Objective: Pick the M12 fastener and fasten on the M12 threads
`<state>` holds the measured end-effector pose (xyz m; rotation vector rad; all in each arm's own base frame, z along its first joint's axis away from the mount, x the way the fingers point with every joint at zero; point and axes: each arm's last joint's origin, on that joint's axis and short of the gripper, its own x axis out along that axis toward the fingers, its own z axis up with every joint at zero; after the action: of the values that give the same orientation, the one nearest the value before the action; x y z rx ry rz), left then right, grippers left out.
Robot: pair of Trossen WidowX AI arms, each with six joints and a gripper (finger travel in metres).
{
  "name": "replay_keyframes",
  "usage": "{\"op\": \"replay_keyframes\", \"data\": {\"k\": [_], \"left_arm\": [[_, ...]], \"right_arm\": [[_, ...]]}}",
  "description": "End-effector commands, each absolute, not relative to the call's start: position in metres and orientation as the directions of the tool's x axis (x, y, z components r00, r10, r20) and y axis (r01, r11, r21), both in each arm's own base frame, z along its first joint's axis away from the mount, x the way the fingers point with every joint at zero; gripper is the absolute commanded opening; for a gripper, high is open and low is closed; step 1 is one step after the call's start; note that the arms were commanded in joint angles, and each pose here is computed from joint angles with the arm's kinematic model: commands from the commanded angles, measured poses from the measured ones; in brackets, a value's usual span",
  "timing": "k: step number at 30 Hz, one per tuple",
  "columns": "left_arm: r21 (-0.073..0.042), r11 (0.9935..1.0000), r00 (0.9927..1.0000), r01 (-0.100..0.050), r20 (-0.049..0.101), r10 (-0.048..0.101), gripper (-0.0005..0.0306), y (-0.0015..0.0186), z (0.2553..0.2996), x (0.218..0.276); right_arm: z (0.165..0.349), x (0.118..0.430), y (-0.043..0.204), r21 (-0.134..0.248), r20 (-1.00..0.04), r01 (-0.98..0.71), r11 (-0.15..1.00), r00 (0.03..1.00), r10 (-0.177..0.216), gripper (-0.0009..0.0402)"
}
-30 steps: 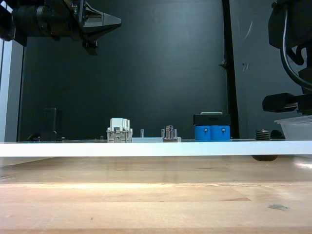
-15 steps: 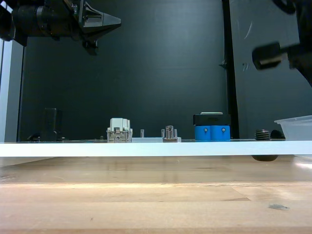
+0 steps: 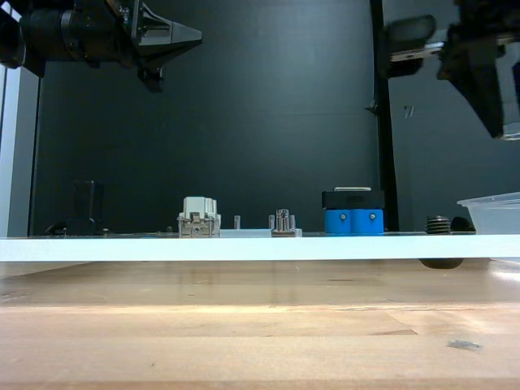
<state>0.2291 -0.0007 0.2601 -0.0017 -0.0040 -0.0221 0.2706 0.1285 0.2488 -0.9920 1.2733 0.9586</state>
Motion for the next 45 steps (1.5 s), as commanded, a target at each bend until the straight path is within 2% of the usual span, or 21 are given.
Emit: {"op": "replay_keyframes", "data": {"k": [1,9,17,25,33,38,45], "left_arm": [[-0.002,0.99976,0.99975,0.022,0.004,-0.022,0.0000,-0.0006,0.2602,0.2292],[-0.002,0.99976,0.99975,0.022,0.004,-0.022,0.0000,-0.0006,0.2602,0.2292],[-0.002,0.99975,0.99974,0.022,0.005,-0.022,0.0000,-0.0007,0.2602,0.2292],[-0.002,0.99975,0.99974,0.022,0.005,-0.022,0.0000,-0.0007,0.2602,0.2292],[-0.002,0.99975,0.99974,0.022,0.005,-0.022,0.0000,-0.0007,0.2602,0.2292],[-0.002,0.99976,0.99975,0.022,0.005,-0.022,0.0000,-0.0006,0.2602,0.2292],[-0.002,0.99976,0.99975,0.022,0.005,-0.022,0.0000,-0.0006,0.2602,0.2292]], "right_arm": [[0.247,0.286,0.137,-0.055,-0.998,-0.957,0.286,0.064,0.022,0.0028],[0.240,0.323,0.157,-0.060,-0.997,-0.965,0.256,0.069,0.025,0.0028],[0.227,0.347,0.176,-0.061,-0.998,-0.988,0.141,0.065,0.024,0.0028],[0.219,0.369,0.190,-0.070,-0.997,-0.988,0.135,0.074,0.030,0.0028],[0.204,0.378,0.197,-0.063,-0.997,-0.989,0.131,0.067,0.027,0.0028],[0.202,0.378,0.199,-0.067,-0.997,-0.990,0.127,0.071,0.030,0.0028],[0.198,0.375,0.199,-0.053,-0.998,-0.991,0.123,0.056,0.023,0.0028]]}}
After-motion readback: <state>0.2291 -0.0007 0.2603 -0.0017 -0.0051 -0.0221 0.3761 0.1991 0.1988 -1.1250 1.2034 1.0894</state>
